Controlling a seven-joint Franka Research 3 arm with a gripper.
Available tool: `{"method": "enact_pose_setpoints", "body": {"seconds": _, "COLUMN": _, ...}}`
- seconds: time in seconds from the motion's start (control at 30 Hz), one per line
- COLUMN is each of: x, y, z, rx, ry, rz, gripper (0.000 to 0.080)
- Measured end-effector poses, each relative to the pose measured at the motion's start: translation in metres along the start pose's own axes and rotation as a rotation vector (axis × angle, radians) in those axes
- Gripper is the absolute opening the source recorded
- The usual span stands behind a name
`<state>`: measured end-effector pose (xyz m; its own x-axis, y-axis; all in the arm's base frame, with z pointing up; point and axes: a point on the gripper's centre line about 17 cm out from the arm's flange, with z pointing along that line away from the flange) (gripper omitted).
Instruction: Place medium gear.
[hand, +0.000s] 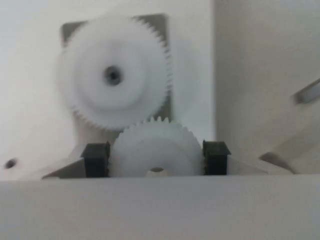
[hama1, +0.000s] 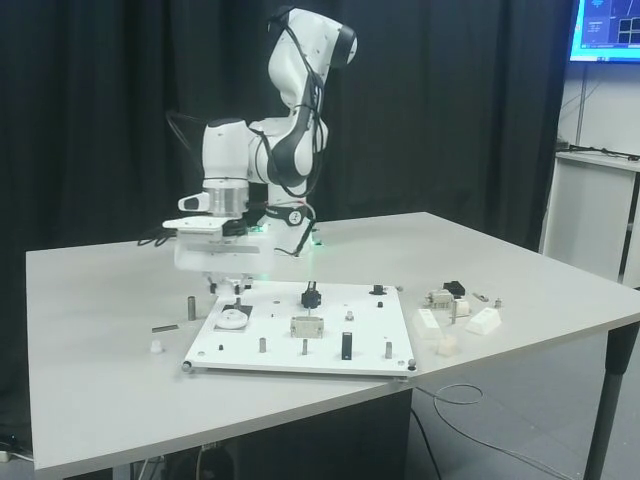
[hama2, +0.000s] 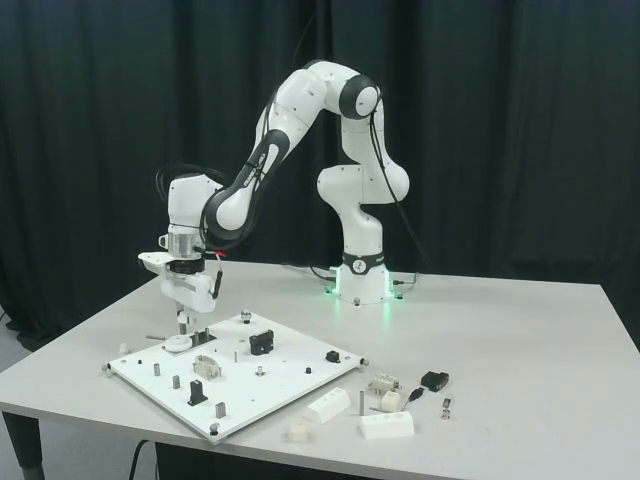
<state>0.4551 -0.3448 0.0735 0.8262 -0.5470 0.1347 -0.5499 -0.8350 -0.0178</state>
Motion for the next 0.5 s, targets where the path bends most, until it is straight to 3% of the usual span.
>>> {"method": "enact_pose_setpoints", "body": {"seconds": 0.23, "x": 0.007, "y": 0.032, "z": -0.004, "rx": -0.043, "ry": 0.021, "rz": -0.015, "gripper": 0.0399}}
{"method": "enact_pose_setpoints", "body": {"seconds": 0.5, "x": -0.001, "y": 0.082, "z": -0.006, "rx": -0.083, "ry": 0.012, "rz": -0.027, "gripper": 0.0399}}
